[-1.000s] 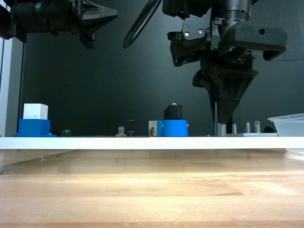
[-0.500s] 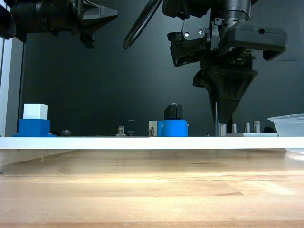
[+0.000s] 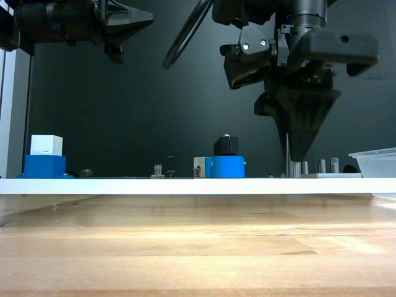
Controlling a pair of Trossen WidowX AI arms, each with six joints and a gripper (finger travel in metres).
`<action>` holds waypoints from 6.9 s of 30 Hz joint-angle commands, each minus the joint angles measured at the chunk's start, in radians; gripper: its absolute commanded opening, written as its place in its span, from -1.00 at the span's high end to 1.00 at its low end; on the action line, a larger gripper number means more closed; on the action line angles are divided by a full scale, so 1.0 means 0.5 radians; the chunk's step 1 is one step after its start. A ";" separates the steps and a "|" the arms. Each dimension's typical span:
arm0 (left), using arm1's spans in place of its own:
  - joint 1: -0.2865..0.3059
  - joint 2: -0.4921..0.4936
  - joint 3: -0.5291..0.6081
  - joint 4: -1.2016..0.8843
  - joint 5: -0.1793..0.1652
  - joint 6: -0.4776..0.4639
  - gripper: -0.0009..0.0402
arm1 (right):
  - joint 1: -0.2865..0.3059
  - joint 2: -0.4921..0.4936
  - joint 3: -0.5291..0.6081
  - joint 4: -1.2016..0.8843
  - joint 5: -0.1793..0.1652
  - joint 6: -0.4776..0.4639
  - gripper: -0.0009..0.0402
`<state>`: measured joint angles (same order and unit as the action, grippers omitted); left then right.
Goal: Pick the 16mm cylinder and place it in the taskboard
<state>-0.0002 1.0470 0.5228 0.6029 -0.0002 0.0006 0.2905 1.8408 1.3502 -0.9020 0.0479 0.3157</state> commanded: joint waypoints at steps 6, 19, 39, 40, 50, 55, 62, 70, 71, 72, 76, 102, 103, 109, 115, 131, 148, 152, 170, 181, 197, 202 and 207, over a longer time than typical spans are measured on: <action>0.001 0.000 0.000 0.001 0.000 0.000 0.96 | 0.000 -0.002 0.000 0.004 0.008 -0.003 0.87; 0.001 0.000 0.000 0.001 0.000 0.001 0.96 | 0.000 0.043 -0.003 0.055 0.007 -0.019 0.87; 0.001 0.000 0.000 0.001 0.000 0.000 0.96 | 0.000 0.070 -0.003 0.070 0.007 0.004 0.87; 0.001 0.000 0.000 0.001 0.000 0.000 0.96 | 0.000 0.070 -0.003 0.070 0.006 0.014 0.87; 0.000 0.000 0.000 0.001 0.000 0.001 0.96 | 0.000 0.069 -0.003 0.073 0.007 0.033 0.77; 0.001 0.000 0.000 0.001 0.000 0.001 0.96 | 0.000 0.066 -0.003 0.073 0.007 0.033 0.58; 0.000 0.000 0.000 0.001 0.000 0.001 0.96 | 0.000 0.043 -0.003 0.063 0.011 0.033 0.26; 0.000 0.000 0.000 0.001 0.000 0.001 0.96 | 0.005 -0.005 -0.003 0.006 0.008 0.032 0.06; 0.000 0.000 0.000 0.001 0.000 0.001 0.96 | 0.005 -0.019 -0.003 -0.004 0.008 0.032 0.05; 0.001 0.000 0.000 0.001 0.000 0.000 0.96 | 0.005 -0.036 -0.003 -0.012 0.008 0.032 0.05; 0.000 0.000 0.000 0.001 0.000 0.001 0.96 | 0.005 -0.107 -0.003 -0.035 0.008 0.031 0.06; 0.001 0.000 0.000 0.001 0.001 0.000 0.96 | 0.006 -0.560 -0.002 -0.120 0.008 0.034 0.07; 0.000 0.000 0.000 0.001 0.000 0.000 0.96 | 0.007 -0.568 -0.002 -0.121 0.008 0.034 0.07; 0.001 0.000 0.000 0.001 0.000 0.001 0.96 | 0.010 -0.578 -0.002 -0.121 0.007 0.035 0.07; 0.000 0.000 0.000 0.001 0.000 0.000 0.96 | 0.009 -0.578 -0.002 -0.119 0.008 0.033 0.07; 0.001 0.000 0.000 0.001 0.000 0.000 0.96 | 0.009 -0.578 -0.003 -0.117 0.008 0.033 0.07; 0.001 0.000 0.000 0.001 0.000 0.001 0.96 | 0.008 -0.578 -0.002 -0.116 0.008 0.033 0.07; 0.000 0.000 0.000 0.001 0.001 0.000 0.96 | 0.008 -0.578 -0.003 -0.116 0.008 0.033 0.07; 0.000 0.000 0.000 0.001 0.001 0.001 0.96 | 0.008 -0.578 -0.002 -0.114 0.008 0.033 0.07; 0.000 0.000 0.000 0.001 0.000 0.001 0.96 | 0.009 -0.578 -0.003 -0.114 0.008 0.033 0.07; 0.000 0.000 0.000 0.001 0.001 0.001 0.96 | 0.009 -0.578 -0.003 -0.109 0.008 0.033 0.07; 0.001 0.000 0.000 0.001 0.000 0.001 0.96 | 0.008 -0.578 -0.003 -0.109 0.008 0.033 0.07; 0.000 0.000 0.000 0.001 0.000 0.001 0.96 | 0.008 -0.578 -0.003 -0.109 0.008 0.033 0.07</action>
<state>-0.0002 1.0470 0.5224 0.6029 -0.0002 0.0006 0.2947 1.5513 1.3487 -0.9569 0.0517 0.3317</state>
